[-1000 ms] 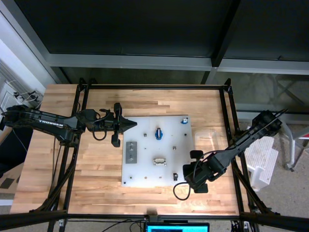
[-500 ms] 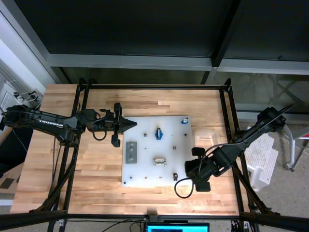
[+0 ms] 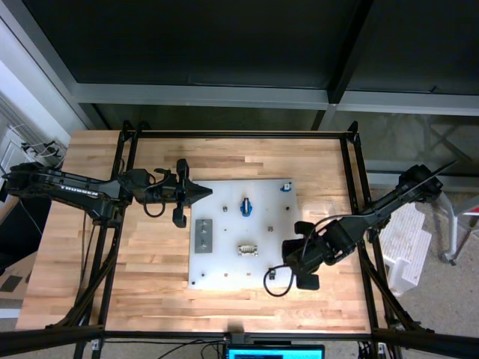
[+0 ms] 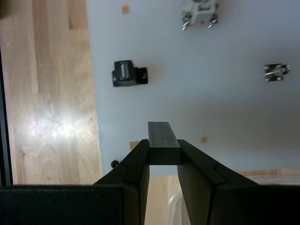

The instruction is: Remove the 16mm bar from the taskboard and place in the container

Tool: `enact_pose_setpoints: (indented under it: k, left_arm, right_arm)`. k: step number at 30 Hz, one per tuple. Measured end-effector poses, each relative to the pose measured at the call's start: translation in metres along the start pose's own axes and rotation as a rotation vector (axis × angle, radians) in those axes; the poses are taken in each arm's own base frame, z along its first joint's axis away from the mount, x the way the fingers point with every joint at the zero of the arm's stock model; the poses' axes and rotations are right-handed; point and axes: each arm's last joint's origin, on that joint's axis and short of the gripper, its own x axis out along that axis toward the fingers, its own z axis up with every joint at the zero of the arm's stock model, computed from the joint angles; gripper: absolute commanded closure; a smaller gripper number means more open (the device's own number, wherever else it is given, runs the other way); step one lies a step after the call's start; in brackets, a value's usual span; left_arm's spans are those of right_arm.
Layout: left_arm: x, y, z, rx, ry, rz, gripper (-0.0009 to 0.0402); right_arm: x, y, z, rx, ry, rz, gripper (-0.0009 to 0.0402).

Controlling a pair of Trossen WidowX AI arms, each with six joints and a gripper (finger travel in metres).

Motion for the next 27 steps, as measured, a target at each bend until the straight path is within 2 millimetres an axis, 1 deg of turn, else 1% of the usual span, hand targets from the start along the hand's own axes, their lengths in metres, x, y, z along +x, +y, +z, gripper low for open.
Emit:
enact_pose_setpoints:
  k: [7, 18, 22, 27]
  left_arm:
    - [0.0, 0.0, 0.0, 0.0, 0.0, 0.0, 0.0393]
    - [0.0, 0.0, 0.0, 0.0, 0.0, 0.0, 0.0393]
    - [0.0, 0.0, 0.0, 0.0, -0.001, 0.0, 0.0393]
    - [0.0, 0.0, 0.0, 0.0, 0.0, 0.0, 0.0393]
  right_arm:
    - [-0.009, -0.017, 0.002, 0.045, -0.031, -0.009, 0.0393]
    - [-0.021, -0.038, -0.003, 0.086, -0.039, -0.056, 0.0393]
    - [-0.019, -0.048, -0.009, 0.105, -0.02, -0.075, 0.0393]
    - [-0.016, -0.063, -0.022, 0.133, 0.003, -0.101, 0.0393]
